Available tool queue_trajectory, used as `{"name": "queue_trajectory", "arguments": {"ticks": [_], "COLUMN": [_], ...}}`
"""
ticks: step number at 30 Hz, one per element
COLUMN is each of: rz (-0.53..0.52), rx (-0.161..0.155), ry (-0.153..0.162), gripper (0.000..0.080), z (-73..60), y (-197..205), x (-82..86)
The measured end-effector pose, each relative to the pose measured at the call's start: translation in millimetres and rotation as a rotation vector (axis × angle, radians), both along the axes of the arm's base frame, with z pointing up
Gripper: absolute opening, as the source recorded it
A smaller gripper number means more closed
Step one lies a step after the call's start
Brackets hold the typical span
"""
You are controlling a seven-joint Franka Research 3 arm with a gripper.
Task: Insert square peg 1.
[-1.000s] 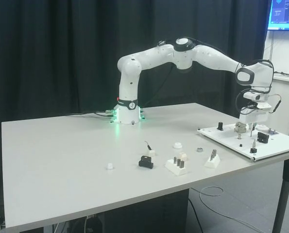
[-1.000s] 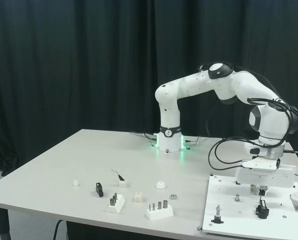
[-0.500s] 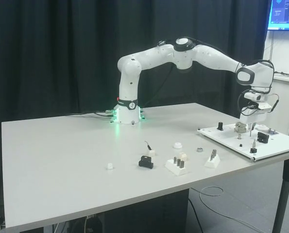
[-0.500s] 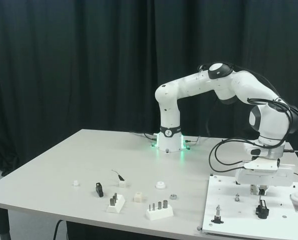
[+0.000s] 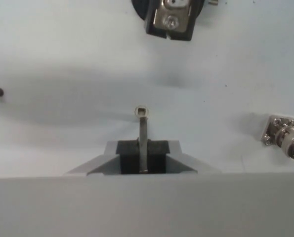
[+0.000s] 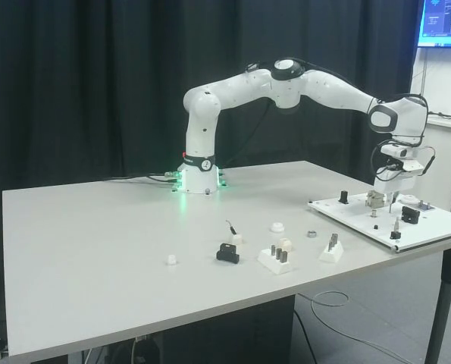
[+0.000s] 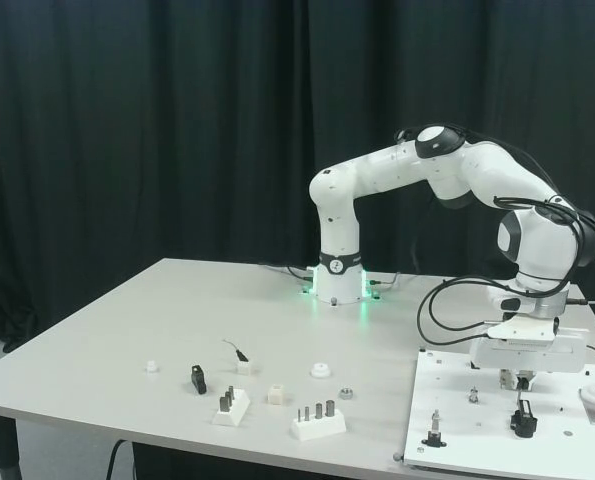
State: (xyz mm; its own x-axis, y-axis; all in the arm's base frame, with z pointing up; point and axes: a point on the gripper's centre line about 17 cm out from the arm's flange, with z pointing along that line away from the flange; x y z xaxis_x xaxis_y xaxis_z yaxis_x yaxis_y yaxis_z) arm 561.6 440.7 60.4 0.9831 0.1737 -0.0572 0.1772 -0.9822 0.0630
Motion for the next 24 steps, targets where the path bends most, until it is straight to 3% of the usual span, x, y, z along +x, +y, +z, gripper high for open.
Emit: {"name": "queue_trajectory", "arguments": {"ticks": [24], "rz": [-0.008], "rx": [0.022], "ry": [-0.012], "gripper": [0.0029], "z": [0.3], "y": [3.0], "x": [6.9]}}
